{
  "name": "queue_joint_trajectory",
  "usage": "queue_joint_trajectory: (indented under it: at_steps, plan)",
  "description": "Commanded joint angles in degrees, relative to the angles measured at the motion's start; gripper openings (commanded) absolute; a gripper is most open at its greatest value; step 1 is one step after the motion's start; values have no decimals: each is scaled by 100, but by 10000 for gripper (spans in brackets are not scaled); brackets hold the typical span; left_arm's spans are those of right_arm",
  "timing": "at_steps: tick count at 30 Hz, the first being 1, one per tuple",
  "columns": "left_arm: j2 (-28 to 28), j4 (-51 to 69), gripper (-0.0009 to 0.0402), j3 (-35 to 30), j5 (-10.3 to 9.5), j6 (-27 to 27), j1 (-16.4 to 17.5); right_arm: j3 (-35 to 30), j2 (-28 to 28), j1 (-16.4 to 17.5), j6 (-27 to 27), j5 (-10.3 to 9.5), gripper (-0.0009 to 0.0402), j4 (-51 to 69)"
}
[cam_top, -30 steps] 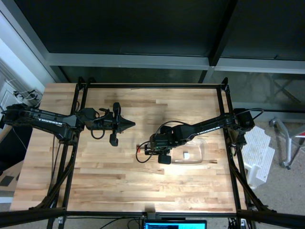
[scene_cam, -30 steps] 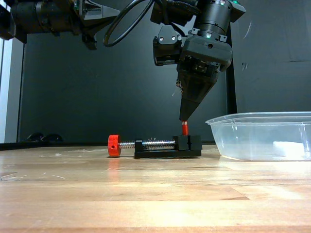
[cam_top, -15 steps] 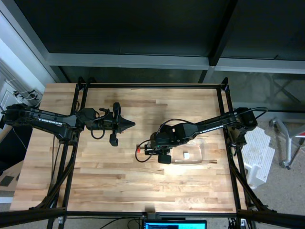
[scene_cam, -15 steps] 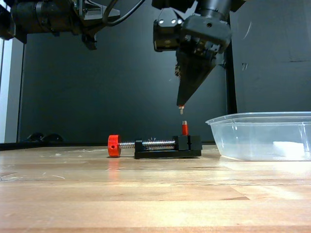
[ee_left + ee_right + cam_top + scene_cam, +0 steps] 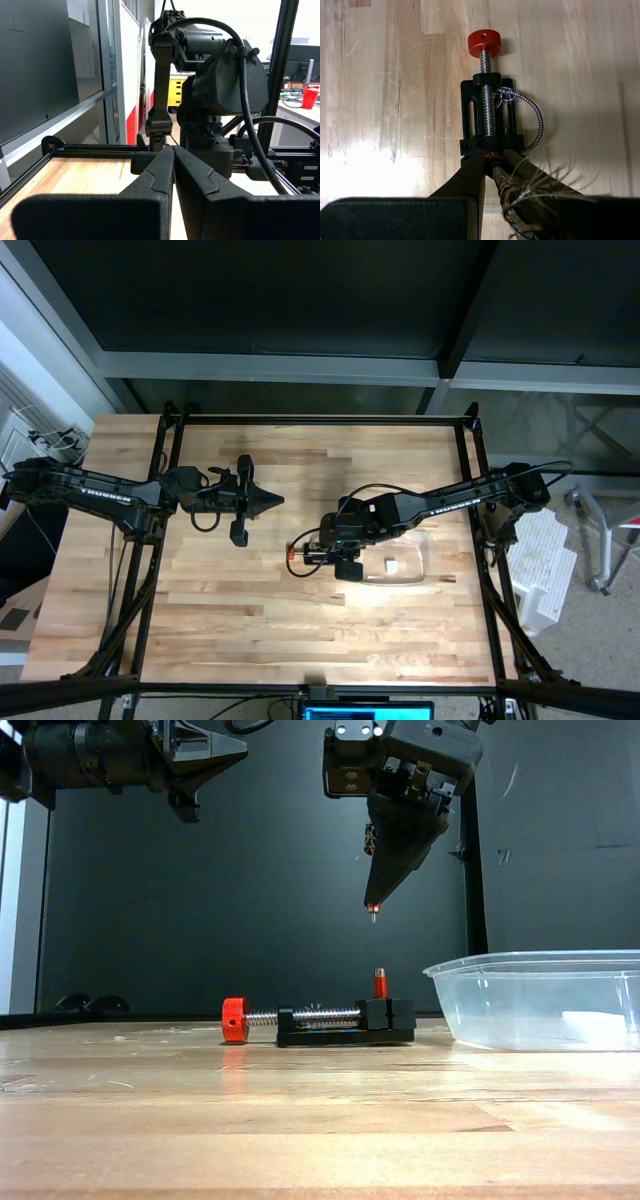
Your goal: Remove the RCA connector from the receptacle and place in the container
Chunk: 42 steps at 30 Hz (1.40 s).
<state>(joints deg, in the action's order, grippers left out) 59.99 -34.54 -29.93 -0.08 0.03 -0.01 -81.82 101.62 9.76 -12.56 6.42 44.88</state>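
Closest to the front edge of the counter (image 5: 300, 1120), the container (image 5: 540, 1010) sits just beside the receptacle (image 5: 345, 1020), on the end away from its red knob (image 5: 234, 1019) (so I'd guess the carry is a short sideways hop). The right gripper (image 5: 373, 906) hangs straight above the receptacle, fingers pinched on the RCA connector (image 5: 499, 181), which is upright, tip down and clear of it. Farther back, the left gripper (image 5: 272, 502) is parked well apart with its fingers pressed together.

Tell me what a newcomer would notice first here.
The right gripper, shut on the tiny red-tipped RCA connector, hangs above the black receptacle with its red knob. Right of that block stands the clear container; the left gripper hovers shut over the table, at the left.
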Motion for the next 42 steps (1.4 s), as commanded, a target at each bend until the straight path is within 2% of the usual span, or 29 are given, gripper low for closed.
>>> queue_joint_trajectory:
  at_steps: [1,5,12,15,23,28,42]
  plan:
    - [2,0,0,-2,2,0,0,9,-39,7,-35,31,2,83]
    - [2,0,0,-2,2,0,0,199,-227,79,-74,48,2,105]
    - [2,0,0,-2,2,0,2,922,-809,254,-256,118,2,90]
    - [2,0,0,-2,2,0,0,1263,-1075,389,-402,205,2,74]
    - [2,0,0,-2,2,0,2,2229,-1729,647,-935,223,2,50]
    - [2,0,0,-2,2,-2,0,2721,-2074,737,-1161,304,2,39]
    - [2,0,0,-2,2,-2,0,3453,-2616,966,-1534,308,2,28]
